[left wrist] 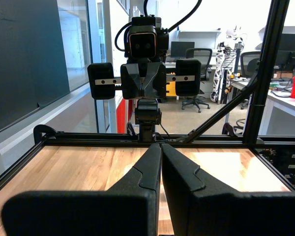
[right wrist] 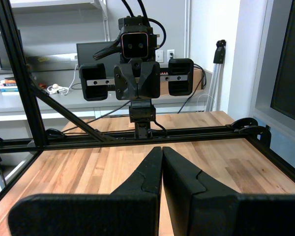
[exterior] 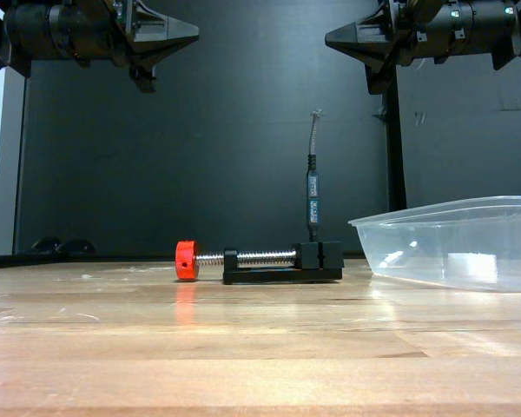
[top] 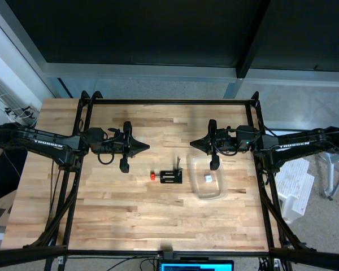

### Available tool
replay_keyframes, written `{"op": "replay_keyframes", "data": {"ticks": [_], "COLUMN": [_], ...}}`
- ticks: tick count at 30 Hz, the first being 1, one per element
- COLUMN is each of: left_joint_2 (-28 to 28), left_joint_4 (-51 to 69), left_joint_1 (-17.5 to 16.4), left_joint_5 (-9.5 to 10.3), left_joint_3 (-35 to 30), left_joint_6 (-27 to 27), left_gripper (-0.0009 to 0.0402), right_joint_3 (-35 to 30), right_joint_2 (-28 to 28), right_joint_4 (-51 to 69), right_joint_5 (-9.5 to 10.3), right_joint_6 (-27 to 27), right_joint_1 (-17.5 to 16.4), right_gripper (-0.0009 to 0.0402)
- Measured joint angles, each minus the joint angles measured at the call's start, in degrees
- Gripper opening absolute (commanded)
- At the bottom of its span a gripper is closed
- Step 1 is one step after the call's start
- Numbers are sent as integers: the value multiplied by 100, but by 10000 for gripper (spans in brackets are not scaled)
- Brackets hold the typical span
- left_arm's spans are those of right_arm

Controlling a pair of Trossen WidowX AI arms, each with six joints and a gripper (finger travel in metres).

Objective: Remove the USB-C connector from taskboard and place in the container

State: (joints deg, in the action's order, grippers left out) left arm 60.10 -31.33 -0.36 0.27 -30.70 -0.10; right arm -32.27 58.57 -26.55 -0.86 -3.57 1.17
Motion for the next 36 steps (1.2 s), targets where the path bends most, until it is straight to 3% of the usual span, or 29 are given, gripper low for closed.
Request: {"op": "replay_keyframes", "data": {"ticks": [10, 14, 23, 25, 32, 36], "left_joint_2": [0, 0, 0, 0, 0, 0], "left_joint_4": [-2, 0, 0, -2, -2, -2], "left_joint_1": [0, 0, 0, 0, 0, 0], "left_joint_5": [0, 2, 0, 0, 2, 2], "left_joint_3": [0, 2, 2, 2, 0, 2], "left_joint_6": [-2, -2, 0, 0, -2, -2], "left_gripper": [0, 0, 0, 0, 0, 0], "right_joint_3": [0, -37, -852, -1064, -1790, -2321], "right_joint_2": [0, 0, 0, 2, 223, 592], "right_joint_4": [2, 90, 2494, 3097, 5136, 6144], "right_joint_5": [26, 522, 540, 455, -339, -411], "right_joint_6": [-50, -105, -144, -70, -76, -146], "right_joint_1": [-9, -4, -127, -260, -708, -743], "right_gripper": [0, 0, 0, 0, 0, 0]}}
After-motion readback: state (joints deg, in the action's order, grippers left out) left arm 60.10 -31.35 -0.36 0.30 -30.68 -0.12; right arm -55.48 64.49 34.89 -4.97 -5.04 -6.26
